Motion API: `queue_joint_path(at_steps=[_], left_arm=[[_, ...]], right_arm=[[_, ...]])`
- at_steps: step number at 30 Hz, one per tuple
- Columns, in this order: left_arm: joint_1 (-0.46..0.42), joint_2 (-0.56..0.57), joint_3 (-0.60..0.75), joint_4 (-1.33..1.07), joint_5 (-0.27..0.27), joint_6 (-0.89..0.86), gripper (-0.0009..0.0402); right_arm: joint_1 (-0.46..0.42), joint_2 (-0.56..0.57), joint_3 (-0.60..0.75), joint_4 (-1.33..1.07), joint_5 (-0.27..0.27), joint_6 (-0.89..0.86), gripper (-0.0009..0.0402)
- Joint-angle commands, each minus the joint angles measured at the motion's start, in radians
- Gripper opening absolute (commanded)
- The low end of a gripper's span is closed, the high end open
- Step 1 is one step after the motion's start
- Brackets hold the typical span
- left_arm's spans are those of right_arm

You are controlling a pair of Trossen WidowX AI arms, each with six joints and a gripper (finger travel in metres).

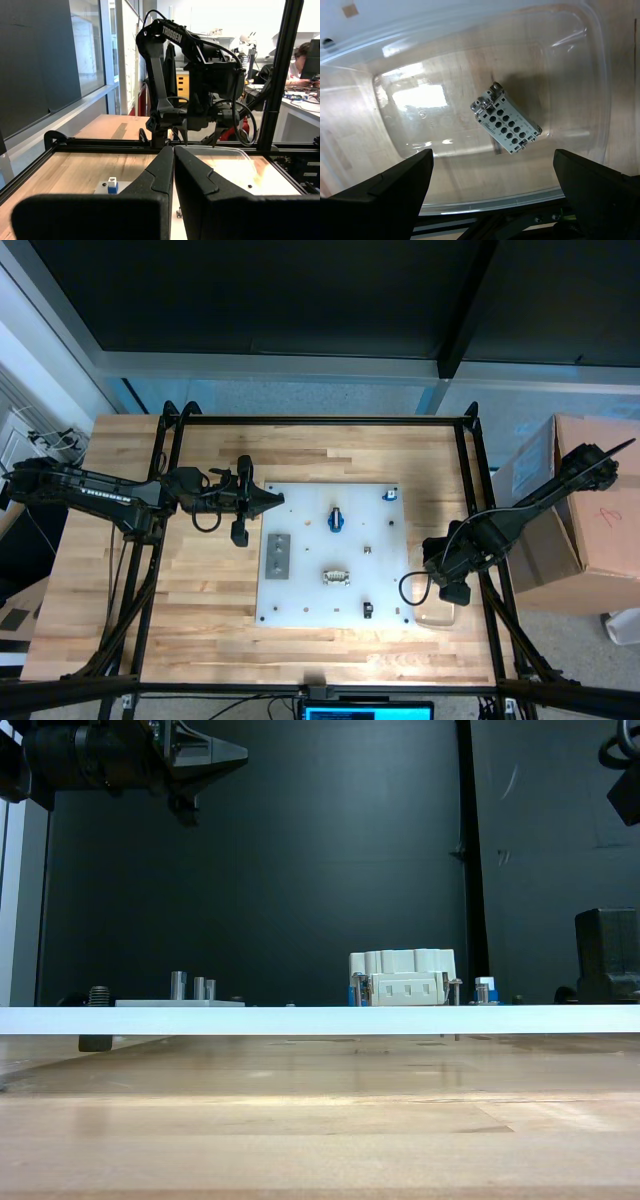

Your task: Remove the HAN10E connector from the taskboard and place in the container

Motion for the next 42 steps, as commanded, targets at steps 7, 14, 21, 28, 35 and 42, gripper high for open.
queue_joint_path(at_steps=[7, 14, 21, 28, 35, 42], left_arm=[[0.000, 0.000, 0.000, 0.000, 0.000, 0.000, 0.0000], [0.000, 0.000, 0.000, 0.000, 0.000, 0.000, 0.0000], [0.000, 0.000, 0.000, 0.000, 0.000, 0.000, 0.0000], [0.000, 0.000, 0.000, 0.000, 0.000, 0.000, 0.0000], [0.000, 0.000, 0.000, 0.000, 0.000, 0.000, 0.0000], [0.000, 0.000, 0.000, 0.000, 0.000, 0.000, 0.0000]], right_arm=[[0.000, 0.000, 0.000, 0.005, 0.009, 0.007, 0.0304], [-0.080, 0.000, 0.000, 0.130, 0.028, -0.094, 0.0233], [-0.260, 0.000, 0.000, 0.380, 0.061, -0.337, 0.0144], [-0.442, 0.000, 0.000, 0.672, 0.051, -0.586, 0.0062], [-0.513, -0.001, -0.001, 0.906, 0.054, -0.768, -0.0002], [-0.557, -0.046, -0.062, 1.172, 0.077, -0.830, 0.0000]])
